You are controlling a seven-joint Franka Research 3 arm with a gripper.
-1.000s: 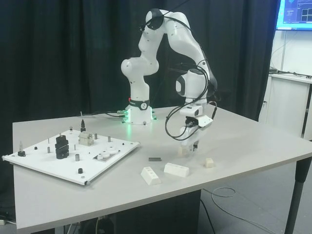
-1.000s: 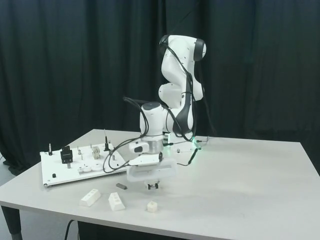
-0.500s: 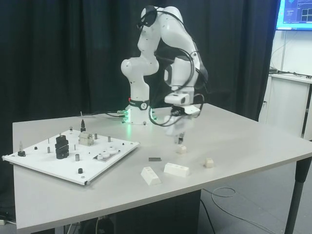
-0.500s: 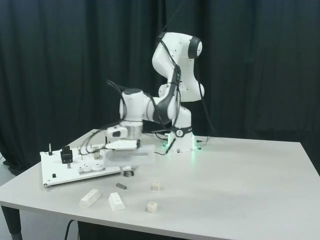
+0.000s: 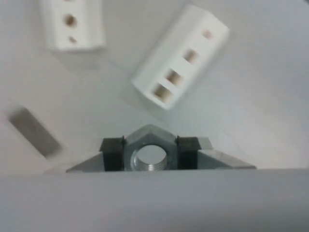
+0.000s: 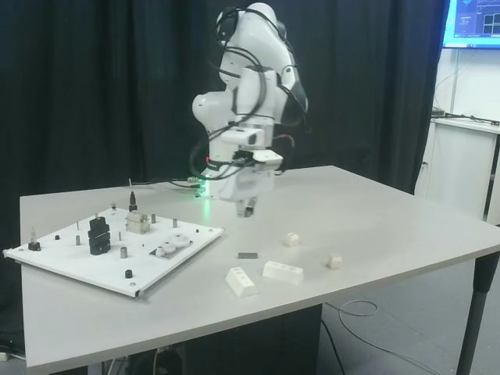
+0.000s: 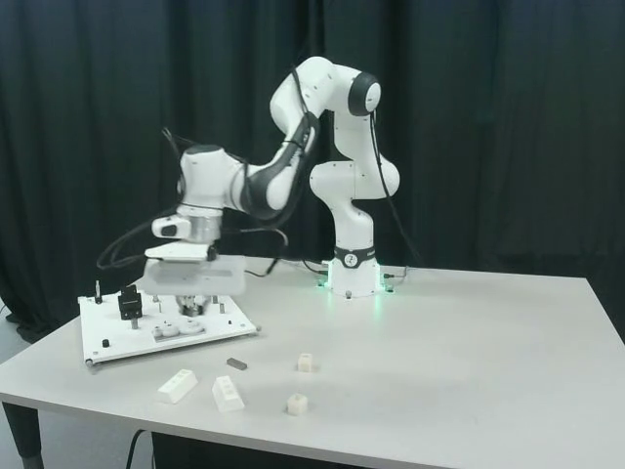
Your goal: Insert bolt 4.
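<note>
While the white arm [image 6: 250, 70] reaches out from its base, the gripper [image 5: 150, 153] hangs above the grey table [image 6: 375, 226], between the white board [image 6: 117, 250] and the loose blocks. Its black pads [image 5: 112, 153] are closed against opposite flats of a grey threaded hex nut [image 5: 149, 155], held clear of the table. Near the board's edge lie a small dark flat piece [image 6: 248, 255] and two white holed blocks [image 6: 283, 271]; two small cubes [image 6: 334, 260] sit farther from the board. Bolt 4 cannot be told apart among the board's pegs.
</note>
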